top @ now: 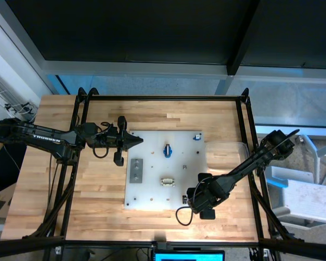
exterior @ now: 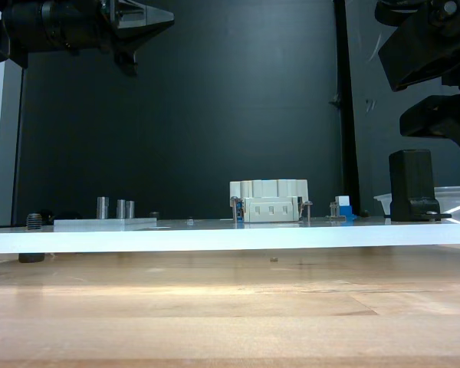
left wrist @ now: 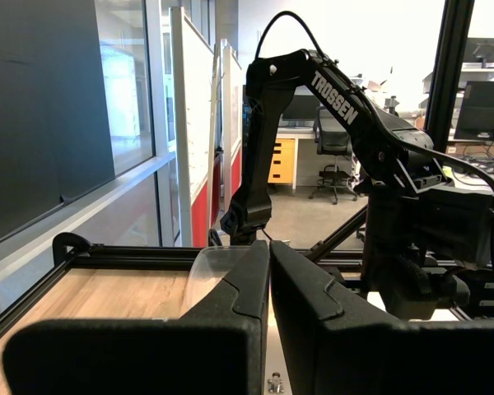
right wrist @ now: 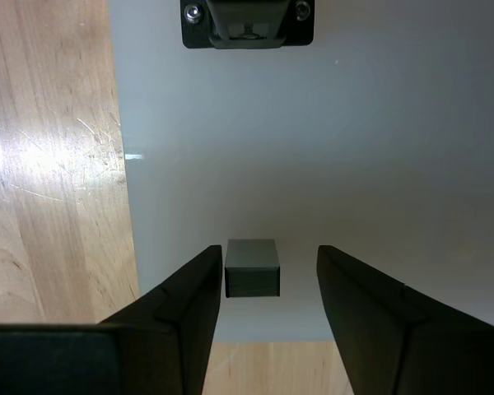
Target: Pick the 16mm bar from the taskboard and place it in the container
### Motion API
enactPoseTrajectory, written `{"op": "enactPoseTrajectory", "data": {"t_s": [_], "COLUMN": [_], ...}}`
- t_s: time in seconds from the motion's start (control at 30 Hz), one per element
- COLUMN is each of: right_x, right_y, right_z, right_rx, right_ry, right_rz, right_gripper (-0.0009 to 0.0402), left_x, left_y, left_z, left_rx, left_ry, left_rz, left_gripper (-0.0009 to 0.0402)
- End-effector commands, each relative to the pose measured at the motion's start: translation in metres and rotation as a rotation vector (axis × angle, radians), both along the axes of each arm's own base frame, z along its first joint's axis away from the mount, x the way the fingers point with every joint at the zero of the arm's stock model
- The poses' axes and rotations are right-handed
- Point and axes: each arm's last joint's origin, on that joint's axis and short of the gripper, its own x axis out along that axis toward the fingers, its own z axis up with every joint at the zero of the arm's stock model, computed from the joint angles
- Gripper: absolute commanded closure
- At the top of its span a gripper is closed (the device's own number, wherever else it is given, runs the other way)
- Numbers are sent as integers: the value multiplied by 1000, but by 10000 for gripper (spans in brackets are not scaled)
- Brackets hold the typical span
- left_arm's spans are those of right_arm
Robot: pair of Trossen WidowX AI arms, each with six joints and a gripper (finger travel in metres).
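- The taskboard (top: 152, 163) lies flat on the wooden desk (top: 98, 206)
- The 16mm bar (right wrist: 252, 267), a dark squared block, stands upright on the taskboard close to its near right corner
- The right hand (right wrist: 269, 257) hangs over that corner, fingers spread, one on either side of the bar, not gripping it
- The left hand (left wrist: 269, 251) hovers high above the taskboard's far left edge, fingers pressed together, grasping nothing
- The container (top: 225, 155) sits on the desk just beside the taskboard's right edge
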Motion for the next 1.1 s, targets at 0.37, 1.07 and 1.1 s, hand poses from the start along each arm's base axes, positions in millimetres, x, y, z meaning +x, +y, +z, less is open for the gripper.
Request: {"op": "enactPoseTrajectory", "data": {"t_s": [0.37,1.07,1.1], "right_x": [0,0,0], "right_y": [0,0,0], "right_z": [0,9,10], "right_rx": [3,18,20], "right_ry": [-4,-25,-28], "right_rz": [0,0,1], "right_gripper": [317,381,382], "left_x": [0,0,0], "left_y": [0,0,0], "left_z": [0,0,0], "left_rx": [0,0,0], "left_ry": [0,0,0], "left_rz": [0,0,0], "left_gripper": [393,393,393]}}
